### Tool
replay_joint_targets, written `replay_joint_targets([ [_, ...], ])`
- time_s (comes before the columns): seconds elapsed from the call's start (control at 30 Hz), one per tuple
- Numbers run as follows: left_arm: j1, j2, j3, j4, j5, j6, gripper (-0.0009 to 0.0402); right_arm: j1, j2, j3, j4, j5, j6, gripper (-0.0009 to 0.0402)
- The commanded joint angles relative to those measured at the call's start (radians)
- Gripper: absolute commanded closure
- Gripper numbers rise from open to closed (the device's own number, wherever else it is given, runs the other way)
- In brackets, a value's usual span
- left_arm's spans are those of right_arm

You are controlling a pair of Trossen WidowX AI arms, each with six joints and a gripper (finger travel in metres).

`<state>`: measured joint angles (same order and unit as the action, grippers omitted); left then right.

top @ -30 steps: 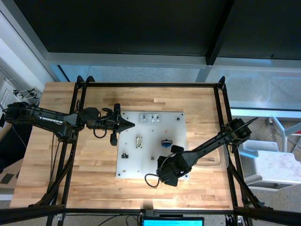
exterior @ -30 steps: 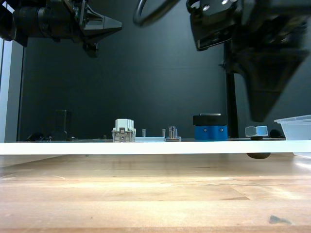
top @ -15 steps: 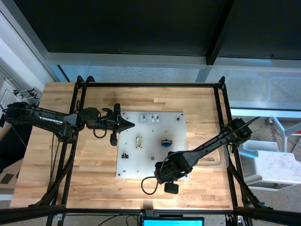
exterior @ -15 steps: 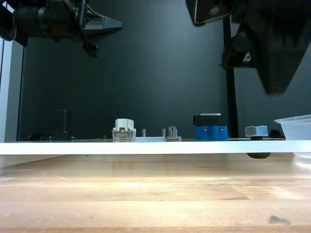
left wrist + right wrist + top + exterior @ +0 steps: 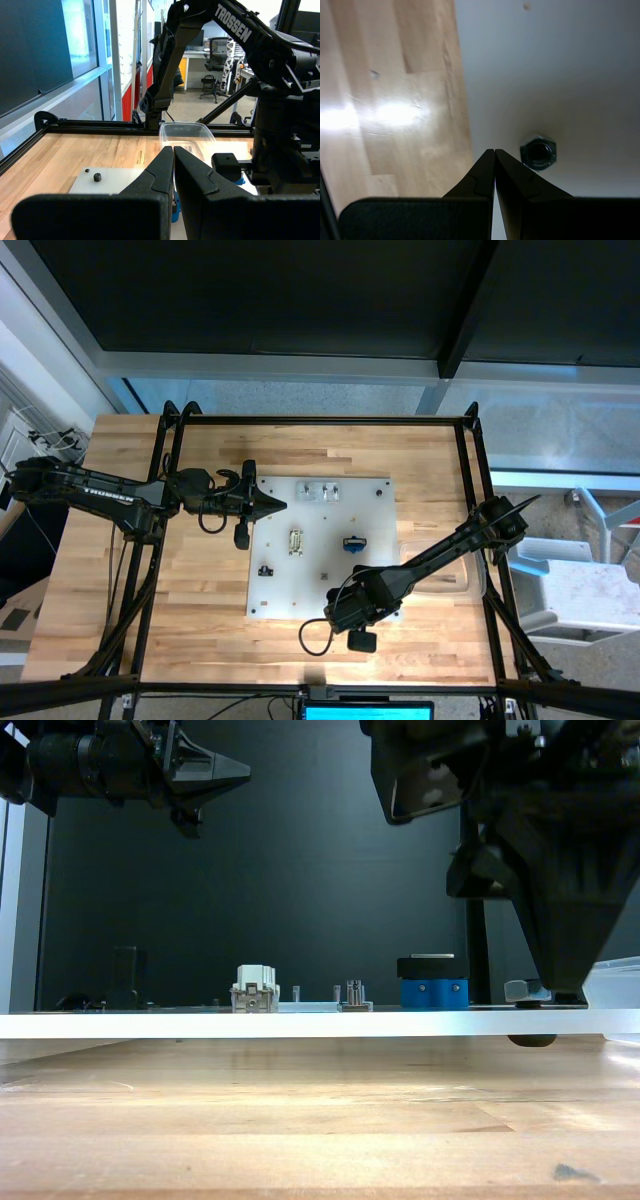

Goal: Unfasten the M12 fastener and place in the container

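From high up, the left gripper [image 5: 272, 505] hangs over the far left edge of the white board [image 5: 310, 580], and the right gripper [image 5: 375, 608] points down at the board's near right edge, next to the clear container [image 5: 462, 586]. From low down, the right gripper comes down just beside the little silver M12 nut [image 5: 515, 990], which sits on its stud [image 5: 531, 1004] in front of the container. The left wrist view shows the left gripper's two fingers pressed together, holding nothing, and the right wrist view shows the right gripper's fingers closed on nothing, with the nut just beside their tips.
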<state>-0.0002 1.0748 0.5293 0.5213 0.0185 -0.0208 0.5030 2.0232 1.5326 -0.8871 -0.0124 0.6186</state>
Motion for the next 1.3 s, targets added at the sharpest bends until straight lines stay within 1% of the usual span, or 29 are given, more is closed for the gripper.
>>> replay_joint_targets([
  [0.03, 0.0, 0.0, 0.0, 0.0, 0.0, 0.0, 0.0393, 0.0, -0.001, -0.002, -0.032, 0.046, 0.002, 0.0393],
  [0.3, 0.0, 0.0, 0.0, 0.0, 0.0, 0.0, 0.0393, 0.0, -0.008, -0.002, -0.045, 0.047, 0.001, 0.0393],
  [0.33, 0.0, 0.0, 0.0, 0.0, 0.0, 0.0, 0.0393, 0.0, -0.008, -0.002, -0.055, 0.065, 0.001, 0.0393],
  [0.37, 0.0, 0.0, 0.0, 0.0, 0.0, 0.0, 0.0393, 0.0, -0.014, -0.002, -0.077, 0.115, 0.011, 0.0393],
  [0.43, 0.0, 0.0, 0.0, 0.0, 0.0, 0.0, 0.0393, 0.001, -0.022, 0.006, -0.137, 0.243, 0.059, 0.0393],
  [0.47, 0.0, 0.0, 0.0, 0.0, 0.0, 0.0, 0.0393, 0.002, -0.028, 0.014, -0.168, 0.295, 0.077, 0.0393],
  [0.5, 0.0, 0.0, 0.0, 0.0, 0.0, 0.0, 0.0393, 0.002, -0.033, 0.02, -0.188, 0.33, 0.09, 0.0393],
  [0.53, 0.0, 0.0, 0.0, 0.0, 0.0, 0.0, 0.0393, 0.004, -0.037, 0.024, -0.195, 0.336, 0.092, 0.0393],
  [0.63, 0.0, 0.0, 0.0, 0.0, 0.0, 0.0, 0.0393, 0.006, -0.048, 0.03, -0.195, 0.323, 0.092, 0.0393],
  [0.67, 0.0, 0.0, 0.0, 0.0, 0.0, 0.0, 0.0393, 0.008, -0.05, 0.031, -0.196, 0.313, 0.092, 0.0393],
  [0.7, 0.0, 0.0, 0.0, 0.001, 0.0, 0.0, 0.0393, 0.009, -0.051, 0.033, -0.195, 0.296, 0.091, 0.0393],
  [0.77, 0.0, 0.0, 0.0, 0.0, 0.0, 0.0, 0.0393, 0.01, -0.053, 0.039, -0.195, 0.254, 0.091, 0.0393],
  [0.9, 0.0, 0.0, 0.0, 0.0, 0.0, 0.0, 0.0393, 0.015, -0.053, 0.063, -0.191, 0.134, 0.078, 0.0393],
  [0.93, 0.0, 0.0, 0.0, 0.0, 0.0, 0.0, 0.0393, 0.015, -0.053, 0.071, -0.187, 0.11, 0.075, 0.0393],
  [1.03, 0.0, 0.0, 0.0, 0.0, 0.0, 0.0, 0.0393, 0.018, -0.052, 0.1, -0.163, 0.061, 0.071, 0.0393],
  [1.17, 0.0, 0.0, 0.0, 0.0, 0.0, 0.0, 0.0393, 0.021, -0.052, 0.107, -0.137, 0.06, 0.052, 0.0393],
  [1.3, 0.0, 0.0, 0.0, 0.0, 0.0, 0.0, 0.0393, 0.021, -0.052, 0.065, -0.087, 0.061, 0.023, 0.0393],
])
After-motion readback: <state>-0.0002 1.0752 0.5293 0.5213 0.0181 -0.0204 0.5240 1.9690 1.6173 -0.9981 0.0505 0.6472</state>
